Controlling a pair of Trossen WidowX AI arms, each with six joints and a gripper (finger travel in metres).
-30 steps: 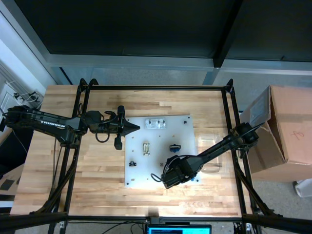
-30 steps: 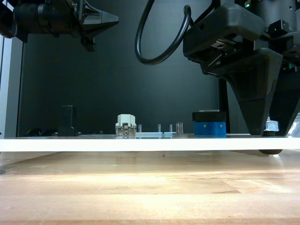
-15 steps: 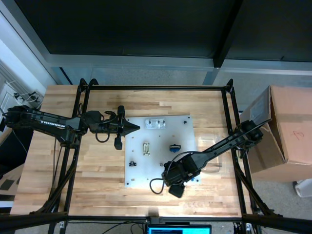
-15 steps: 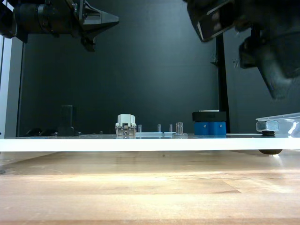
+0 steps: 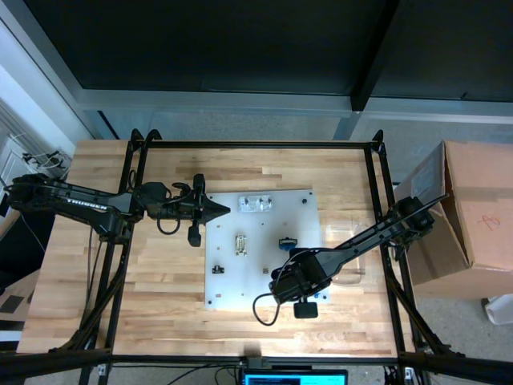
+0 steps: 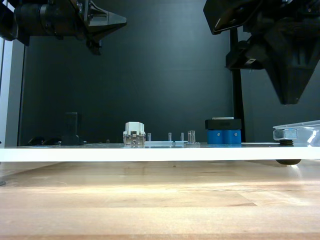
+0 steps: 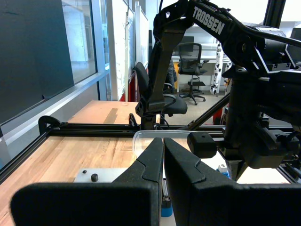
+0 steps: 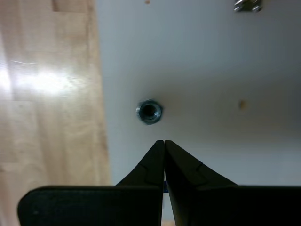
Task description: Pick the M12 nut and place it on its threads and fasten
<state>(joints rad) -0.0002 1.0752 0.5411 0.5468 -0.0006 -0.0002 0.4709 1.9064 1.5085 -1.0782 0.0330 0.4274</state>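
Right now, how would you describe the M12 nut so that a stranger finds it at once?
Start at the white board and go to its near right edge, under the shut right tool; the shut left tool hangs over the board's left edge. There the M12 nut sits on top of its short black stud: silver and six-sided, unlike the clear tray behind it.

Twin arms, matte black all over: slim links, bulkier joint housings.
Left arm has white TROSSEN lettering along its link, and right arm carries the same mark. Left gripper, upper left of the low view, and right gripper, upper right, both have black wedge fingers tapering to a point. Black cable loop at the right wrist, smaller loop at the left.
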